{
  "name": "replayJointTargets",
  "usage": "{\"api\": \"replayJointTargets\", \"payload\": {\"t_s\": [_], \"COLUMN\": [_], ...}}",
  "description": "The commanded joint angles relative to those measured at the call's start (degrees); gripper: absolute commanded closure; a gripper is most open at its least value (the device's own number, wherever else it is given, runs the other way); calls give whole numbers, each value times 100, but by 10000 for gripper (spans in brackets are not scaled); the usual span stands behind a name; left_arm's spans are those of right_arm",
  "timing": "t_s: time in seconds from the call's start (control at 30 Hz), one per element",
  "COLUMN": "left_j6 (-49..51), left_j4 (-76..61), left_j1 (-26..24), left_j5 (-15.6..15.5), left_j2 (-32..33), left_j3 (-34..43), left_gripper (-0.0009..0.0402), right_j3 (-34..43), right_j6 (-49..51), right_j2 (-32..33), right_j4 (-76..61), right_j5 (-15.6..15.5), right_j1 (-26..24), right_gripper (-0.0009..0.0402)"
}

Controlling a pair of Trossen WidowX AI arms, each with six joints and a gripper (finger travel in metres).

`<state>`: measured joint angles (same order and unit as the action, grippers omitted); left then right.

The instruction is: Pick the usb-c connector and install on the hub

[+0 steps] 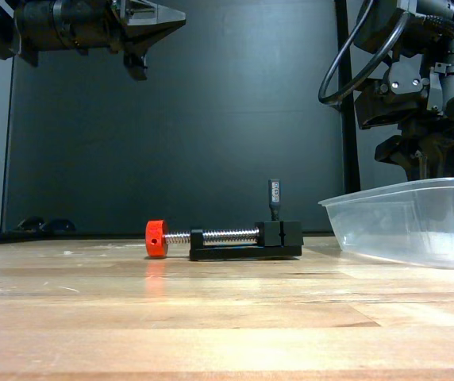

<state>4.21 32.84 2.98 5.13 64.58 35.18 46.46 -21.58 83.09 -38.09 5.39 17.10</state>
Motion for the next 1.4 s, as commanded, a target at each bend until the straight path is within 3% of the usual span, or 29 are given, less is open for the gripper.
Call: {"api": "replayJointTargets", "payload": {"t_s": [0.03, 0.63, 1.4], "left_j6": [-2, -2, -2], "left_j4": [0, 0, 0], "left_j1": [2, 0, 0], "left_j5": [0, 0, 0], "left_j2": [2, 2, 2], "left_j3": [2, 2, 2], "left_gripper": [393, 393, 393], "right_j3": [2, 2, 74], "right_j6": [-2, -2, 0], "right_j2": [-2, -2, -17], "right_j4": [4, 2, -42], "right_j5": [-2, -2, -4], "right_j1": [4, 9, 9], "right_gripper": [316, 389, 393]}}
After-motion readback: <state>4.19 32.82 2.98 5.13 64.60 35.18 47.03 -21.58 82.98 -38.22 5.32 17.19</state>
